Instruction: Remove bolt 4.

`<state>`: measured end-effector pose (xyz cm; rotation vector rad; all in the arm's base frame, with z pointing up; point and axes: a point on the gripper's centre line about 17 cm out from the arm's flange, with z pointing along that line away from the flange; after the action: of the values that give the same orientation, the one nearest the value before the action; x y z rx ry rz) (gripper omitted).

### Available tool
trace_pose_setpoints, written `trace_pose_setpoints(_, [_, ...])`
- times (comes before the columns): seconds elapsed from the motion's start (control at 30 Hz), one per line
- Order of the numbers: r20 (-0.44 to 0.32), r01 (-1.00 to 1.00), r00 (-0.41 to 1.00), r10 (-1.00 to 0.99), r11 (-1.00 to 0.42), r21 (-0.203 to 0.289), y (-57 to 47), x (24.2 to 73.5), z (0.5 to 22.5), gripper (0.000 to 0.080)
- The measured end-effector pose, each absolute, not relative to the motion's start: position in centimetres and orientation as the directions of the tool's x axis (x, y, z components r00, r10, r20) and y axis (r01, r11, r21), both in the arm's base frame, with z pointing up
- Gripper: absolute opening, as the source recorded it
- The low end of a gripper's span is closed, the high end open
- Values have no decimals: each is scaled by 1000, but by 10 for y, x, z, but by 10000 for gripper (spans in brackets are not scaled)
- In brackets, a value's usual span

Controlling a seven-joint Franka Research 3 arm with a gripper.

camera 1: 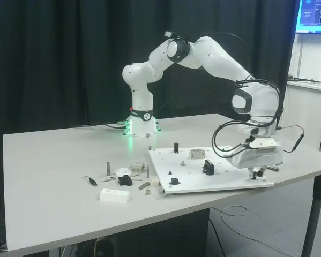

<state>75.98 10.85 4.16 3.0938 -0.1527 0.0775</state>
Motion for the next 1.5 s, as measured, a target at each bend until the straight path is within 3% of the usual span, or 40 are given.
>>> trace_pose_setpoints(0.47, [40, 199, 979, 201, -979, 48, 112, 760, 42, 228])
trace_pose_setpoints(0.9, [31, 347, 937, 348, -937, 51, 114, 760, 42, 228])
trace_pose_setpoints(1.5, [13, 616, 787, 617, -786, 49, 118, 758, 42, 228])
